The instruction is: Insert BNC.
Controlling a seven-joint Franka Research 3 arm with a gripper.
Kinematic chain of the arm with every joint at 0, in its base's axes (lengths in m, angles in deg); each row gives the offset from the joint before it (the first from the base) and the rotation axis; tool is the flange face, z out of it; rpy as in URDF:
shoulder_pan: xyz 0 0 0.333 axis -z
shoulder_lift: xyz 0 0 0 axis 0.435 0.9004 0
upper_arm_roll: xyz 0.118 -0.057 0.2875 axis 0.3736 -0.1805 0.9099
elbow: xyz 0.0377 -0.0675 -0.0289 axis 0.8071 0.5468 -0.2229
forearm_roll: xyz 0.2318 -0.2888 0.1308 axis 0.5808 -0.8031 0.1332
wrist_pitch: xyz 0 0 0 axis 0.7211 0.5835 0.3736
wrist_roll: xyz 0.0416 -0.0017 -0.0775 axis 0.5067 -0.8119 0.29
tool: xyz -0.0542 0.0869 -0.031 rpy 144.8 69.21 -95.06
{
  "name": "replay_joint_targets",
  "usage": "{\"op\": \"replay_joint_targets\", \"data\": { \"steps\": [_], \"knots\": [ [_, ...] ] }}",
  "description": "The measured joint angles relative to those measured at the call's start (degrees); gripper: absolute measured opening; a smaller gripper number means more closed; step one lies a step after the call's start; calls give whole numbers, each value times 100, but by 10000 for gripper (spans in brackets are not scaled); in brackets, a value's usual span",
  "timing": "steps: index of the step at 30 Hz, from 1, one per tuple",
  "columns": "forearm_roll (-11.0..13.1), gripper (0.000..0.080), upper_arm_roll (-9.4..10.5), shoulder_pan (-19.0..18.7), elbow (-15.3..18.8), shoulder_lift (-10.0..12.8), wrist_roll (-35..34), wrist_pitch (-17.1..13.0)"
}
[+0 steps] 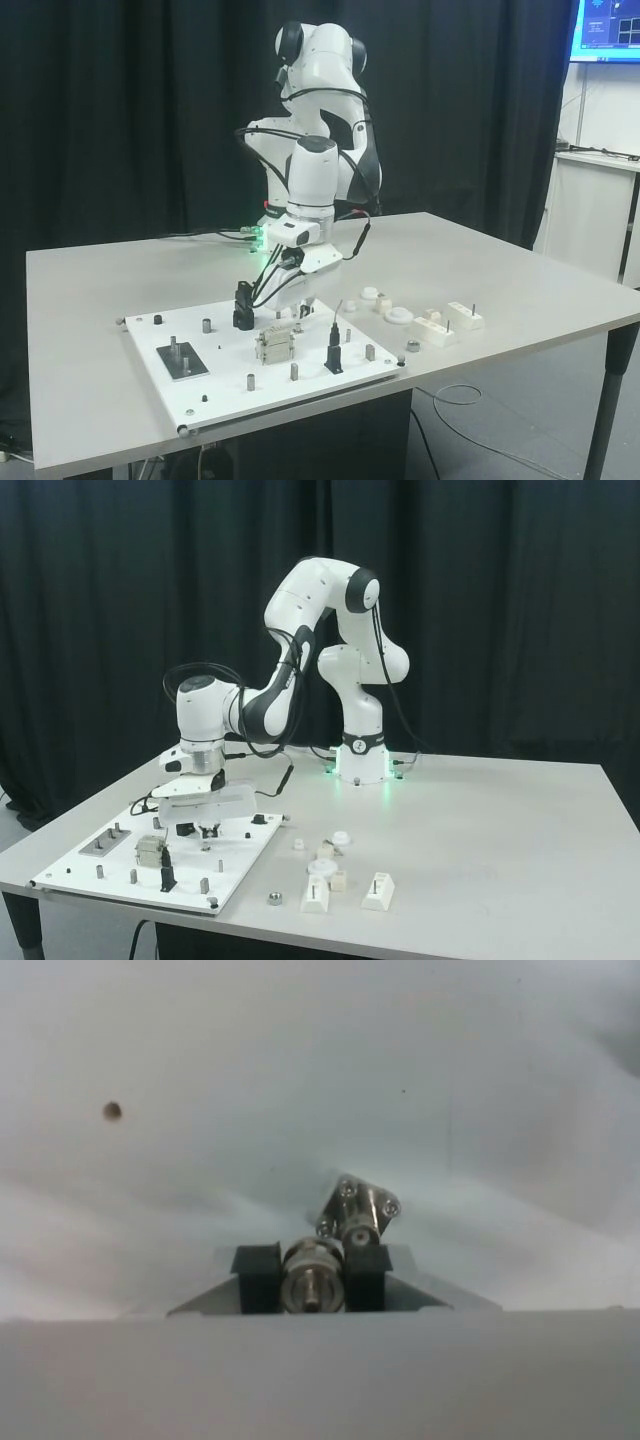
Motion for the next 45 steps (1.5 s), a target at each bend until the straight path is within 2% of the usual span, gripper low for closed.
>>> {"op": "replay_joint_targets", "data": {
  "steps": [31, 45],
  "knots": [
    [-2, 129, -27, 3, 1, 124, -172, -381],
    [-2, 129, -27, 4, -5, 166, -345, -414]
  ]
}}
